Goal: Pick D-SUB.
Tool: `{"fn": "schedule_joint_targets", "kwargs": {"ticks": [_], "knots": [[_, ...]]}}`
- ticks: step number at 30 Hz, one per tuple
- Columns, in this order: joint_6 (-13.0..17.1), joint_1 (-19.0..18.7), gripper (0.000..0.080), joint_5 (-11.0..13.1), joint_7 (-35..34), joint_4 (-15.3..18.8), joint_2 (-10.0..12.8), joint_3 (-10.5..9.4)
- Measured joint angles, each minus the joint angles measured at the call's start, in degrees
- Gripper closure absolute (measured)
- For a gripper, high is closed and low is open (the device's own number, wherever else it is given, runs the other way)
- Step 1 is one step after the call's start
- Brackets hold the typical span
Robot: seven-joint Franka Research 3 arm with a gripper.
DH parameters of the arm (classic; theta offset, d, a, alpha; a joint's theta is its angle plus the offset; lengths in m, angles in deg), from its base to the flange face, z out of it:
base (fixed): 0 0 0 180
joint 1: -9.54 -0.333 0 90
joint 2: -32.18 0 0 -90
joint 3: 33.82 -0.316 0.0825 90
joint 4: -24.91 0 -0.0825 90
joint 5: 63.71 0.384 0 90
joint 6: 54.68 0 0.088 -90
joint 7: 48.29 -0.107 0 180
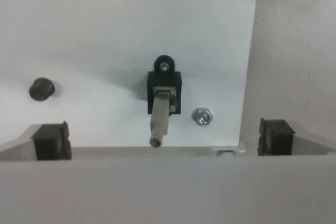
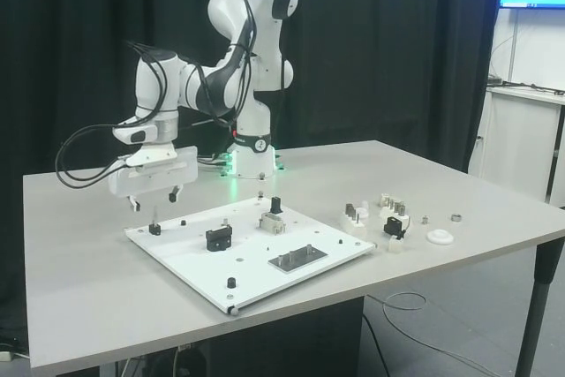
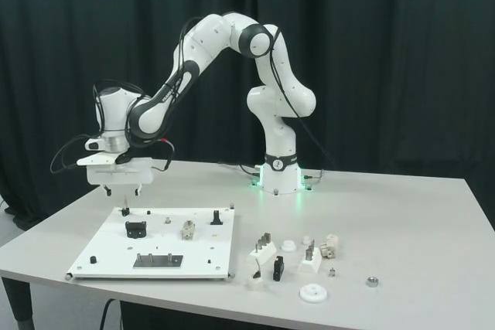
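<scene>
My gripper [image 2: 154, 196] [image 3: 122, 189] hangs open above the far left corner of the white board [image 2: 256, 280] [image 3: 108, 256]. Nothing is between its fingers. Directly below it stands a small black holder with a grey peg [image 1: 164, 93] [image 2: 154, 228] [image 3: 124, 210], centred between the fingertips [image 1: 51, 140] in the wrist view. A small pale connector block [image 2: 272, 222] [image 3: 187, 230], which looks like the D-SUB part, sits near the board's middle, well away from the gripper toward the loose parts. It is out of the wrist view.
On the board are a black block [image 2: 218, 237] [image 3: 136, 229], a black upright piece [image 2: 275, 205], a grey plate with pins [image 2: 297, 258], a hex nut [image 1: 201, 116] and a black knob [image 1: 41, 88]. Several loose small parts [image 2: 393, 218] [image 3: 294, 256] lie on the table beside the board.
</scene>
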Motion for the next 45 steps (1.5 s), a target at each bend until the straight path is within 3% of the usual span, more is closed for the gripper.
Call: {"fn": "schedule_joint_targets", "kwargs": {"ticks": [31, 45], "knots": [[-1.51, -0.08, 0.0003, 0.09, -0.48, -0.7, -0.45, 0.61], [-5.75, -2.85, 0.0003, 3.32, -1.72, -0.7, -2.49, 0.48]]}}
